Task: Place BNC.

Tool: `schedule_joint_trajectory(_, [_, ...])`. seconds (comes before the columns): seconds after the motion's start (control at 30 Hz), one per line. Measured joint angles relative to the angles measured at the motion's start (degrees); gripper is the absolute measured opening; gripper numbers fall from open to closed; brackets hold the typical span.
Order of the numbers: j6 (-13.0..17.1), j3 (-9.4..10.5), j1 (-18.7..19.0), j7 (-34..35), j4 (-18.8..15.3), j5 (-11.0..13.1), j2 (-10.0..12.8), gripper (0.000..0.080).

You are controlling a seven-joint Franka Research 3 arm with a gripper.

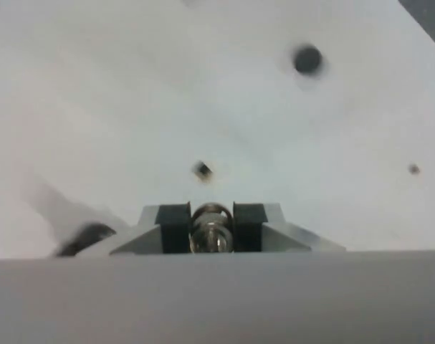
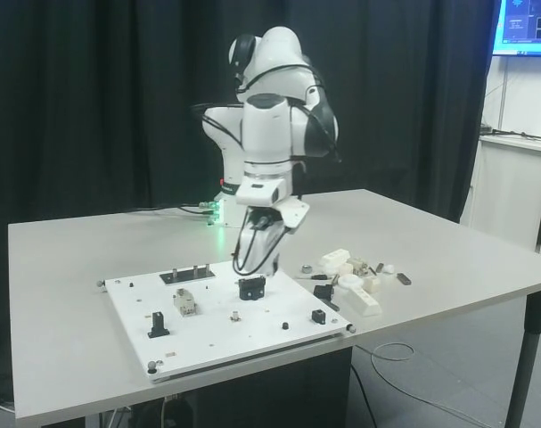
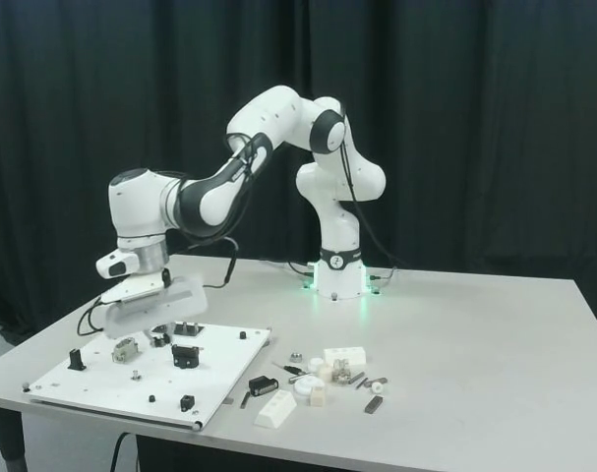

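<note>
1. The white arm (image 3: 278, 118) rises from its base (image 3: 339, 280) at the table's far edge, arches over, and reaches down toward the board (image 2: 217, 312). In the second room view its wrist hangs at about 9 o'clock from the base, low over the board's rear half.
2. The gripper (image 1: 212, 228) points down at the board, and its 2 black fingers (image 1: 173, 226) are clamped on the BNC (image 1: 211, 231), a small metal connector held between them just above the white plate.
3. In both room views the gripper tip is blurred, and the BNC itself cannot be made out there. In the wrist view the camera housing cuts off the lower part, and a small part (image 1: 202, 170) on the board is too blurred to name.
4. The board holds several black fixtures (image 2: 251, 288), and a loose pile of white and black parts (image 2: 355, 272) lies on the grey table (image 2: 65, 267) at about 3 o'clock from the board in the first room view.
5. Black curtains (image 3: 475, 118) hang behind the table; a screen (image 2: 527, 27) shows at the first room view's top right.
</note>
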Motion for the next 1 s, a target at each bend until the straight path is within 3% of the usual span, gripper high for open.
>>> schedule_joint_trajectory(0.33, [-3.2, -0.02, 4.6, 8.3, -1.1, -0.1, -1.4, 0.0119])
schedule_joint_trajectory(0.73, [-3.4, 0.01, 12.1, 24.2, -3.8, -0.2, -2.5, 0.0119])
schedule_joint_trajectory(1.0, [-2.8, 0.06, 17.4, 34.8, -4.5, -1.7, -2.5, 0.0119])
